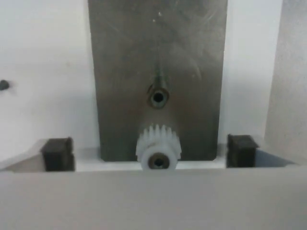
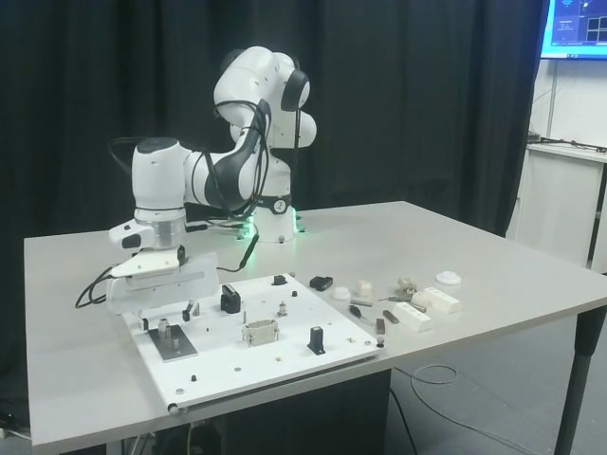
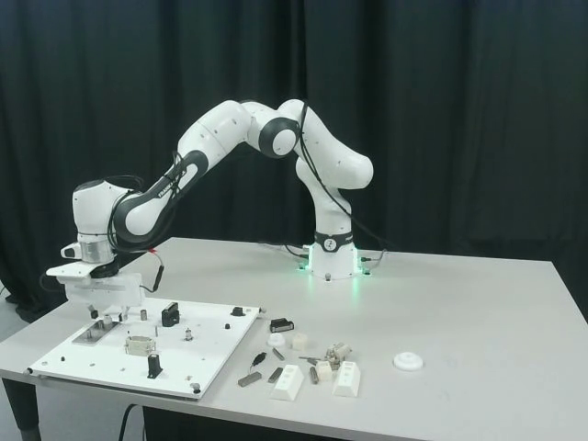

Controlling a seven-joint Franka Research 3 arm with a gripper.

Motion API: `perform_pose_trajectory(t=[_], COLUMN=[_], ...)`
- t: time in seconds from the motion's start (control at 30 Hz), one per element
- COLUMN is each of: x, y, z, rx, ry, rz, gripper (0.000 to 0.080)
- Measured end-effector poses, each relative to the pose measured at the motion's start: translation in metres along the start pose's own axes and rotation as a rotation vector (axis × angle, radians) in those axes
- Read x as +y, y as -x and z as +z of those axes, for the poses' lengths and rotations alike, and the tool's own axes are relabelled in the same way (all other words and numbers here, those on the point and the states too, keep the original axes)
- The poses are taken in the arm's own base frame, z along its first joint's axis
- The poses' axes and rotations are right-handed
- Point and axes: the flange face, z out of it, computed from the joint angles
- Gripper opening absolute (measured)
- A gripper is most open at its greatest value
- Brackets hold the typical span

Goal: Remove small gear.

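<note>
A small white gear (image 1: 159, 148) sits on a peg at the near end of a grey metal plate (image 1: 158, 62); a second bare peg (image 1: 158, 98) stands further along the plate. My gripper (image 1: 149, 153) is open, its black fingertips (image 1: 58, 153) wide apart on either side of the gear and not touching it. From the first room view the gripper (image 2: 169, 315) hangs just above the plate (image 2: 176, 346) at the left of the white board (image 2: 266, 374). The second room view shows the gripper (image 3: 99, 312) low over the plate (image 3: 87, 334).
Several small fixtures stand on the white board (image 3: 101, 363), among them a black block (image 2: 229, 301) and a black clip (image 2: 316, 339). Loose white and grey parts (image 2: 417, 308) lie on the grey table (image 2: 474, 256) beside the board.
</note>
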Motion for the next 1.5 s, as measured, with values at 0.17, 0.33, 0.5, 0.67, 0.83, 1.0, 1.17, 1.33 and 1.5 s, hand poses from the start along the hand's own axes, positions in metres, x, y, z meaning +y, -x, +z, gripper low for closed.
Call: perform_pose_trajectory(t=[0.17,0.33,0.5,0.67,0.83,1.0,1.17,1.33,1.5], x=[0.0012,0.0023,0.0040,0.0039,0.0038,0.0038,0.0039,0.0039,0.0040], y=[0.0004,0.0007,-0.0002,-0.0003,-0.0003,-0.0004,-0.0005,-0.0006,-0.0007], z=[0.0029,0.0048,0.0044,0.0043,0.0043,0.0043,0.0041,0.0037,0.0026], rx=[-0.004,-0.006,0.000,0.001,0.001,0.002,0.002,0.002,0.001], ry=[0.003,0.005,0.008,0.008,0.008,0.008,0.008,0.008,0.008], rz=[0.003,0.004,0.006,0.006,0.006,0.006,0.006,0.006,0.009], gripper=[0.0540,0.0540,0.0378,0.0200,0.0200,0.0200,0.0200,0.0198,0.0198])
